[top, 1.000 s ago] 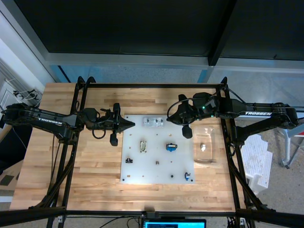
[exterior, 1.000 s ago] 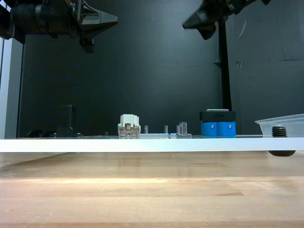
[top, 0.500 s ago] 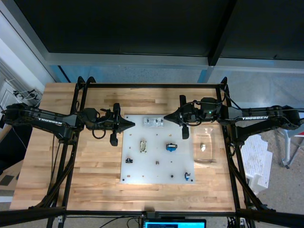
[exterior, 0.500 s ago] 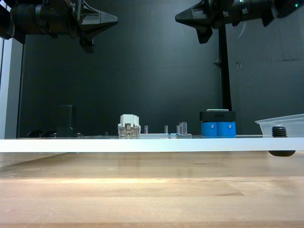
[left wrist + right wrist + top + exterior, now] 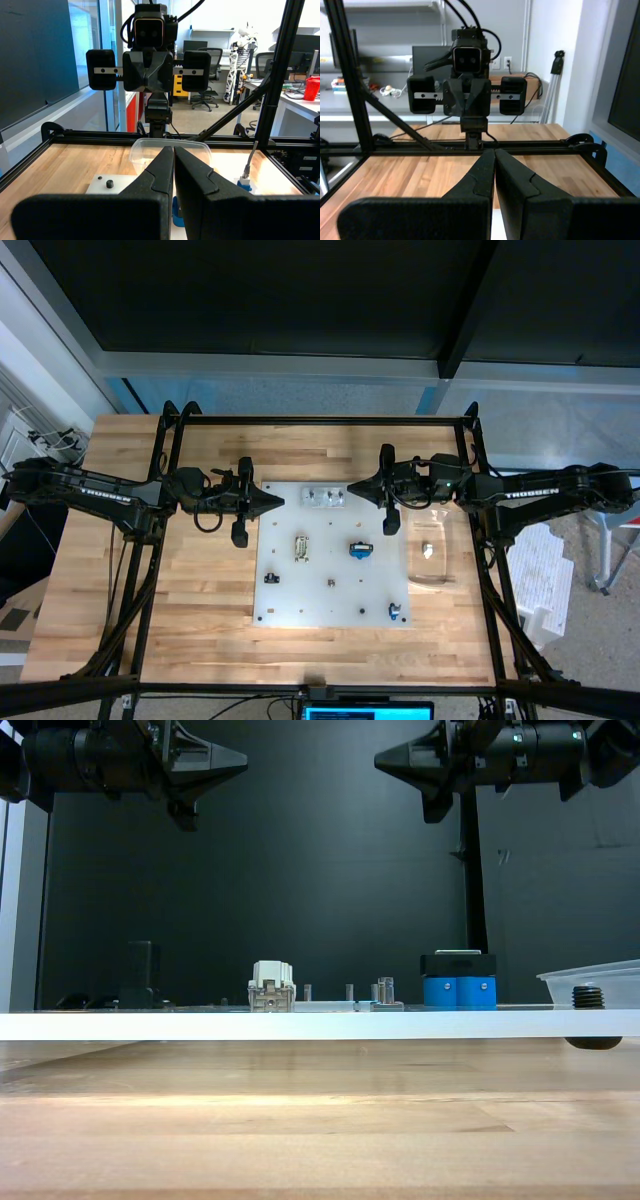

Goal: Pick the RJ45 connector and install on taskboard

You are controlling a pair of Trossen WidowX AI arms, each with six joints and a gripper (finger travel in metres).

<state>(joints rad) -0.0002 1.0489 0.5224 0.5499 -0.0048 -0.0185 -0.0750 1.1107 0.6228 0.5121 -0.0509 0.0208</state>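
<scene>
The connector stands upright in the small blue jack, its grey cable rising off it. From above, a grey piece covers the jack at the near right corner of the white board. The clear tray to the right of the board holds only the white block. My right gripper hangs level, high over the board's far edge, shut with nothing in it. Parked high off the board's far left edge, my left gripper is shut and empty.
On the board stand a blue block, a white housing and small pegs. Black frame rails run along both table sides. A laptop sits at the near edge.
The right arm has swung from a downward tilt to level and straightened out, staying high. Its gripper stays shut. The left arm has not moved.
</scene>
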